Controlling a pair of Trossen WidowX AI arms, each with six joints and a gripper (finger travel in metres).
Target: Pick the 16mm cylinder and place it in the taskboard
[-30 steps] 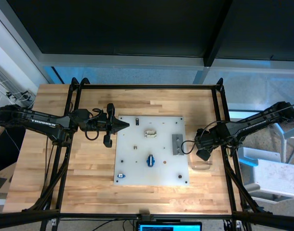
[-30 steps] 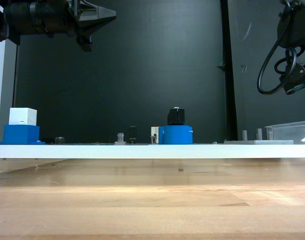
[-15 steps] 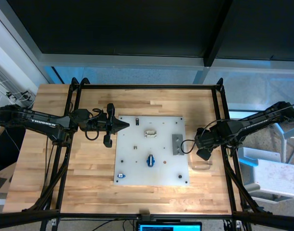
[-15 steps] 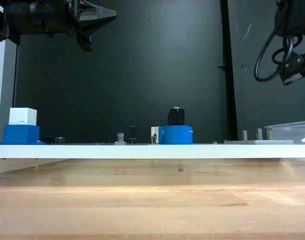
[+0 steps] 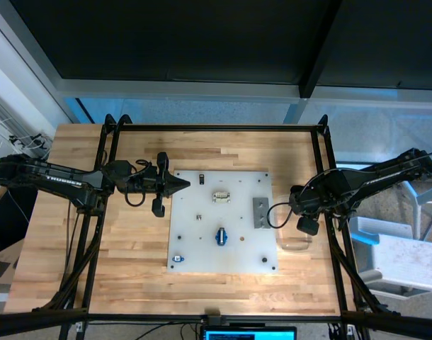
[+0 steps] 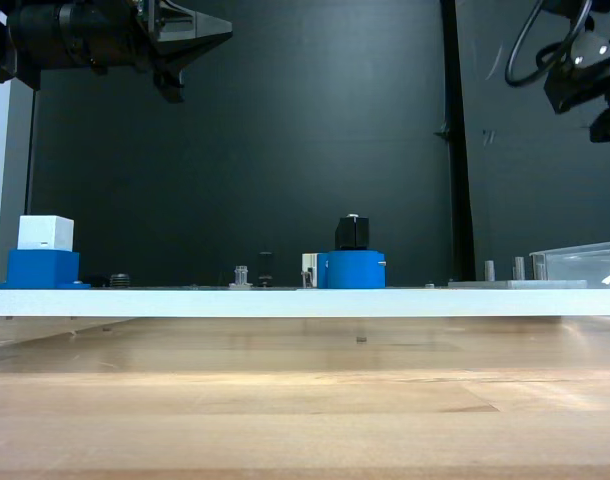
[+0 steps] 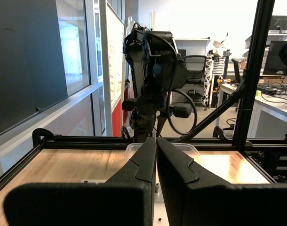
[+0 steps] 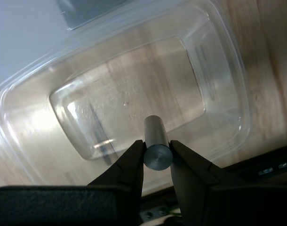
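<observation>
My right pincer [image 8: 156, 147] clamped the short grey metal cylinder [image 8: 155, 135] above the clear plastic tray [image 8: 221, 84], just right of the large flat white square taskboard [image 5: 202, 241]. My left pincer [image 7: 156, 143], fingers closed together and empty, hung high over the taskboard's left edge.

No readable text (lettering on left arm [image 5: 52, 178] illegible)

A pale wooden worktop [image 5: 131, 283] sits within a black frame [image 5: 216, 128]; beyond, a glass wall [image 7: 73, 47], desks [image 7: 275, 99], a chair [image 7: 196, 63], bright daylight.
</observation>
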